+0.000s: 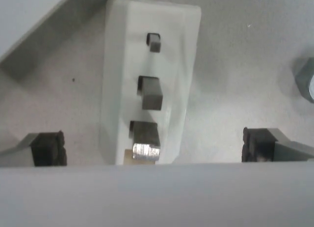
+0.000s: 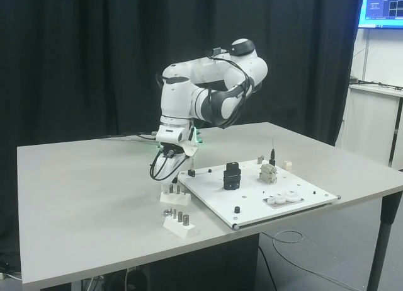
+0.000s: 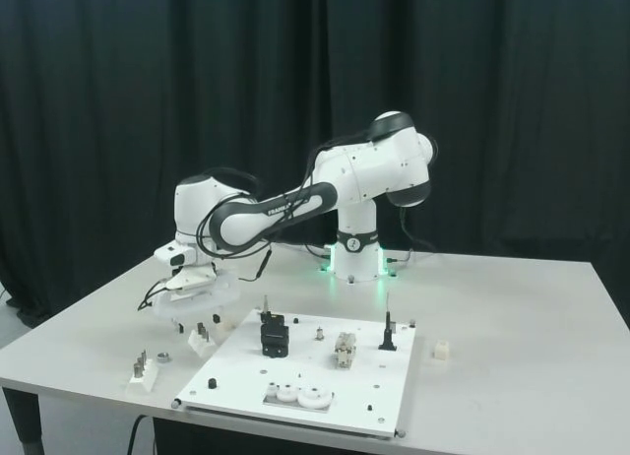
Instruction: Pick square peg 3.
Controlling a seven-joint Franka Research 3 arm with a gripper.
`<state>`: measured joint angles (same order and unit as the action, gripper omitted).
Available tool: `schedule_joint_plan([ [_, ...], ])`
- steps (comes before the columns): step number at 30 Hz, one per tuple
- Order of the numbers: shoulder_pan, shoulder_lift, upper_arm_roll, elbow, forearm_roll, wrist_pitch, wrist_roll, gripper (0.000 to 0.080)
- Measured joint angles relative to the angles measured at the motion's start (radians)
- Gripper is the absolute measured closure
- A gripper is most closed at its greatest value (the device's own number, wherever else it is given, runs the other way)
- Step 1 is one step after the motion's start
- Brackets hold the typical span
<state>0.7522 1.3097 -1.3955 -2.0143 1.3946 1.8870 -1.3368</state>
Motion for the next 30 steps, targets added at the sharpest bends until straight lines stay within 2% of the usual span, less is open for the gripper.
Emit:
schedule_joint_plan([
  [22,-0.010,0.001,0.010,0.009,-0.003,-0.005,0.001,0.0003],
  [23,-0.011,0.001,0.010,0.010,-0.004,-0.005,0.001,0.0110],
  [30,-0.013,0.001,0.010,0.011,-0.008,-0.008,0.001,0.0110],
])
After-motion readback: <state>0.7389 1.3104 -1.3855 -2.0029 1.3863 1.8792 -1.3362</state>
